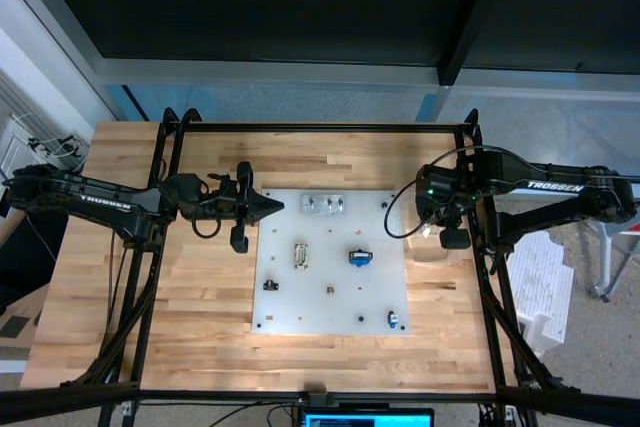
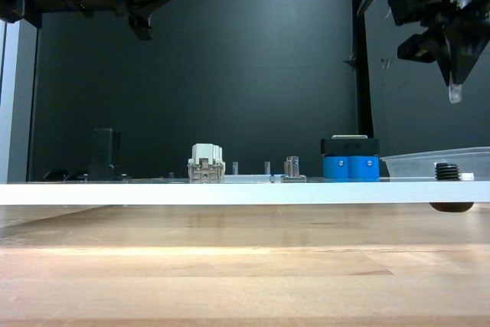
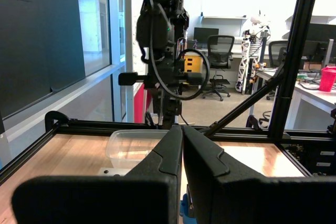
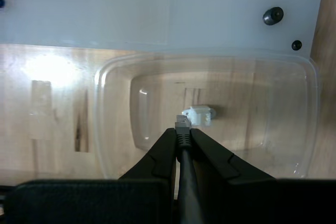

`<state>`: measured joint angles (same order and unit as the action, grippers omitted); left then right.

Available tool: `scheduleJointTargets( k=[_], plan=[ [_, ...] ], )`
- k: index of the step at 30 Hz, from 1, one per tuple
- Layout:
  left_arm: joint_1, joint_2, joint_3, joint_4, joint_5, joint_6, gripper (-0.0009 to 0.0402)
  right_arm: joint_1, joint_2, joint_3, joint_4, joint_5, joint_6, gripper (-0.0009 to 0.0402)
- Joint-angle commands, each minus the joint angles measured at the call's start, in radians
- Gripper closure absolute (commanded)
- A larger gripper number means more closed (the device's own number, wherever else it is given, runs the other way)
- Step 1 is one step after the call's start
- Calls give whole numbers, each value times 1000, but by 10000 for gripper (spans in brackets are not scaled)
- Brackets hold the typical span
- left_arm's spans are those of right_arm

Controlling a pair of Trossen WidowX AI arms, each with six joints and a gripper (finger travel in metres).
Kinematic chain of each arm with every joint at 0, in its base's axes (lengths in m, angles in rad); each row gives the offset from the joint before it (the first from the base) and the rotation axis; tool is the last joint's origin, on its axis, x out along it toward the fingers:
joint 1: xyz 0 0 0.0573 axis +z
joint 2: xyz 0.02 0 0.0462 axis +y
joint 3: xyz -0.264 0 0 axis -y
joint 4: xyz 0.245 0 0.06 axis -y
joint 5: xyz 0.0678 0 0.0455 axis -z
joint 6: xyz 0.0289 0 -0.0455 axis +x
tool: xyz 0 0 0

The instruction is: Pick the RJ45 connector and install on taskboard

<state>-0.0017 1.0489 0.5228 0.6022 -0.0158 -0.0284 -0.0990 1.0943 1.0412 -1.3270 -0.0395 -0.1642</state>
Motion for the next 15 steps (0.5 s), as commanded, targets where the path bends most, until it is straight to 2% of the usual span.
scheduleJointTargets(
  k=[1,3,15],
  plan=[
    [0,0,0,0,0,0,393,67,2,11,-1,47,57,393],
    [0,0,0,0,0,0,393,108,2,15,1,66,92,393],
    [0,0,0,0,0,0,393,283,18,30,10,66,364,393]
  ],
)
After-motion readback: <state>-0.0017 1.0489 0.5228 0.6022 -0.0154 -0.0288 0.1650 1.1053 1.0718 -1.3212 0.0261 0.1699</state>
